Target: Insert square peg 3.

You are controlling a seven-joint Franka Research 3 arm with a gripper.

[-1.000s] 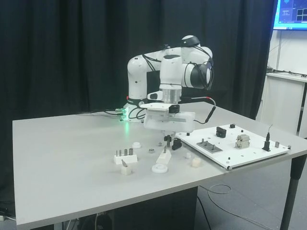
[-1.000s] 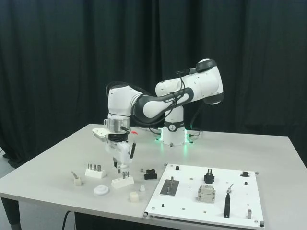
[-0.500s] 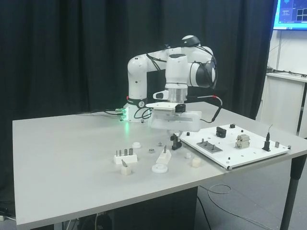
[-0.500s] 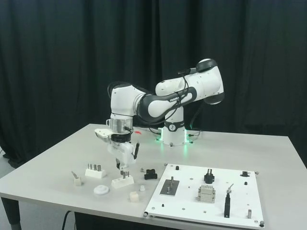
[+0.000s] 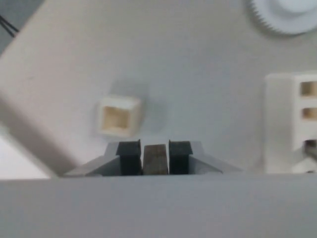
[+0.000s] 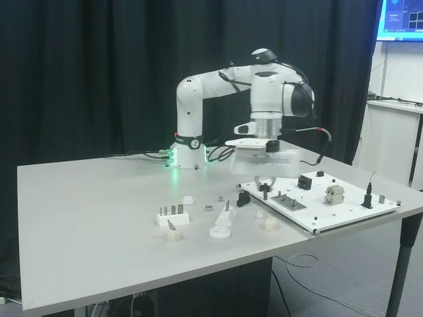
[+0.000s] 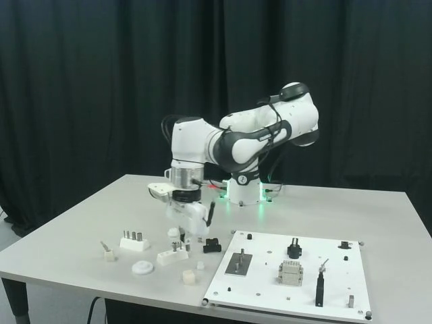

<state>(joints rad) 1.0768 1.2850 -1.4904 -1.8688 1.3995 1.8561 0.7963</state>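
The gripper (image 5: 155, 157) hangs above the table (image 6: 92, 205), fingers clamped on the peg (image 5: 155, 159) between them

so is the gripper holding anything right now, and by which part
Yes. The gripper is shut on a peg, pinched on two opposite sides between the black fingers. How far up the peg the hold sits cannot be told.

My wrist body blocks the square peg (image 5: 155, 159) below my gripper (image 5: 155, 157), so only its tip shows. The toothed white gear (image 5: 287, 15) and the slotted white block (image 5: 292, 119) are cut off at the edge, well apart from the peg.
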